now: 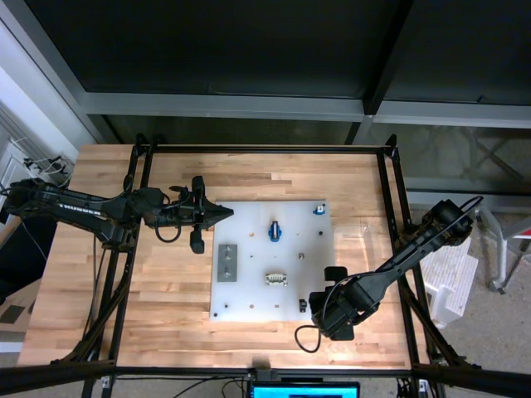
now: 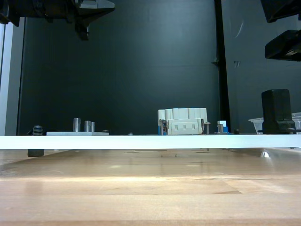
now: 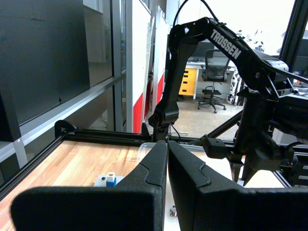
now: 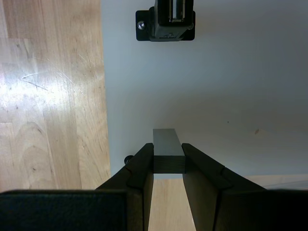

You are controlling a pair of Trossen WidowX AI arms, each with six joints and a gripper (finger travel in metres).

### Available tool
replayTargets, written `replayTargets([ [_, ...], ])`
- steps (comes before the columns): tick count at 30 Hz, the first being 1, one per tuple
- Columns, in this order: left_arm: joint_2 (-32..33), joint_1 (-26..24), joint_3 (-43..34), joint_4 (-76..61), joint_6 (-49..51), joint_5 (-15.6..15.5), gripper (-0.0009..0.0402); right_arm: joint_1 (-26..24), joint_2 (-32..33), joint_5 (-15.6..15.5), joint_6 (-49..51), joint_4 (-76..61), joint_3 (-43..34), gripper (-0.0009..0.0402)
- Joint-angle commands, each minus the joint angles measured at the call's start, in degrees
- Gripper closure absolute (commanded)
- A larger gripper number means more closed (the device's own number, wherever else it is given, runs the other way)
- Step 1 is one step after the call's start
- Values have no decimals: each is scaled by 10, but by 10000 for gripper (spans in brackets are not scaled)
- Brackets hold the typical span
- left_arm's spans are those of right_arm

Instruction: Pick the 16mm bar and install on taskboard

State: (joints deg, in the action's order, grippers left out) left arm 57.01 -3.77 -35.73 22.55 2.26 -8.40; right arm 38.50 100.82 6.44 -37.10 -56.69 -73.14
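Note:
The 16mm bar (image 4: pixel 167 144) is a short grey square-section bar, held between the fingers of my right gripper (image 4: pixel 168 155), which is shut on it. It hangs above the white taskboard (image 4: pixel 216 96), close to the board's edge and clear of any seat. In the high view my right gripper (image 1: pixel 316 305) is over the board's near right corner, and the bar itself is hidden there. My left gripper (image 1: pixel 222 215) hovers over the board's far left edge. Its fingers (image 3: pixel 156 159) are shut with nothing between them.
On the taskboard (image 1: pixel 249 249) are a grey plate with pegs (image 1: pixel 226 263), a blue part (image 1: pixel 275 230), a beige connector (image 1: pixel 276 279) and a black block (image 1: pixel 334 274). A black socket (image 4: pixel 166 21) lies ahead of the bar. Black frame rails (image 1: pixel 397 207) border the table.

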Motion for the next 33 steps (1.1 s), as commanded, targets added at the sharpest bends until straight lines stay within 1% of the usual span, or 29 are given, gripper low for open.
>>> replayTargets([
  [1,0,0,0,0,0,0,393,0,0,0,0,-1,1,371],
  [15,0,0,0,0,0,0,393,1,0,0,0,43,34,371],
  [25,0,0,0,0,0,0,392,2,0,0,0,50,42,370],
  [29,0,0,0,0,0,0,393,2,0,0,0,51,42,362],
  [33,0,0,0,0,0,0,392,2,0,0,0,53,42,344],
])
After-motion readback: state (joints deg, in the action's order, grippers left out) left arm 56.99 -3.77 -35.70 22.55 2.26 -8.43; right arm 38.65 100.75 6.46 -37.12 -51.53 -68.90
